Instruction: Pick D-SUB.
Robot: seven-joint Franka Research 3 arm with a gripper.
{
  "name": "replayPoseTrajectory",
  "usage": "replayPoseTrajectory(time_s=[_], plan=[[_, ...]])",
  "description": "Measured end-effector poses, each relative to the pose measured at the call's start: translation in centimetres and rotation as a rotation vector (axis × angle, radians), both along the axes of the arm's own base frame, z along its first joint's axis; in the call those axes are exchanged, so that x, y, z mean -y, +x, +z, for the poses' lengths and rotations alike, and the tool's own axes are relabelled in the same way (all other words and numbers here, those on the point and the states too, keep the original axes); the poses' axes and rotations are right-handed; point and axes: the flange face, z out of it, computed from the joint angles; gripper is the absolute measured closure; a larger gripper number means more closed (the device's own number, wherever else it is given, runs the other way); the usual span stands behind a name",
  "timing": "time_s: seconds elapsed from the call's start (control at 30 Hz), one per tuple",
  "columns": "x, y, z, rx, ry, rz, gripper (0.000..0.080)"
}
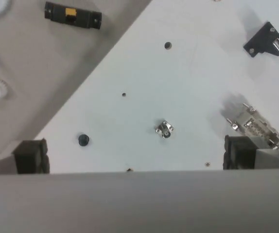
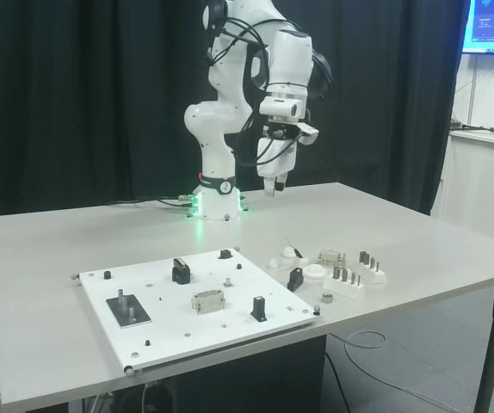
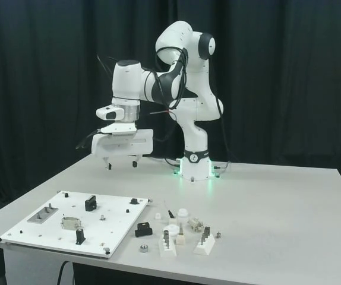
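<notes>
Grey counter (image 2: pixel 419 249) before black curtains. Nearest, a white board (image 2: pixel 144 340) carrying the D-SUB connector (image 2: pixel 206 300), seated near its middle, untouched. Beyond, loose parts and a black connector (image 2: pixel 295 278). Farthest, gripper (image 3: pixel 122 164) high above the counter, fingers (image 1: pixel 31 156) spread wide, holding nothing. Approach stage: next, descend, centre over the D-SUB, then close.

Robotics lab or test cell: white robot arm (image 3: pixel 176 89) bolted on a grey desk (image 2: pixel 75 249), black curtains (image 3: pixel 40 71) closing off the whole background. White assembly board (image 2: pixel 165 323) with mounted fixtures and loose connector parts (image 2: pixel 329 271) beside it. Wall monitor (image 2: pixel 491 26) and a white cabinet (image 2: pixel 479 176) at the side, cable (image 2: pixel 376 366) hanging under the desk.
</notes>
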Motion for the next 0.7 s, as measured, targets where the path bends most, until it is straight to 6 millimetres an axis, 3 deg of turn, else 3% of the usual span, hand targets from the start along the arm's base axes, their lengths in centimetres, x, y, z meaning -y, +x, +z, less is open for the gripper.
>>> replayPoseTrajectory(time_s=[0.7], plan=[[-2.2, 0.6, -1.3, -0.027, 0.009, 0.098, 0.0003]])
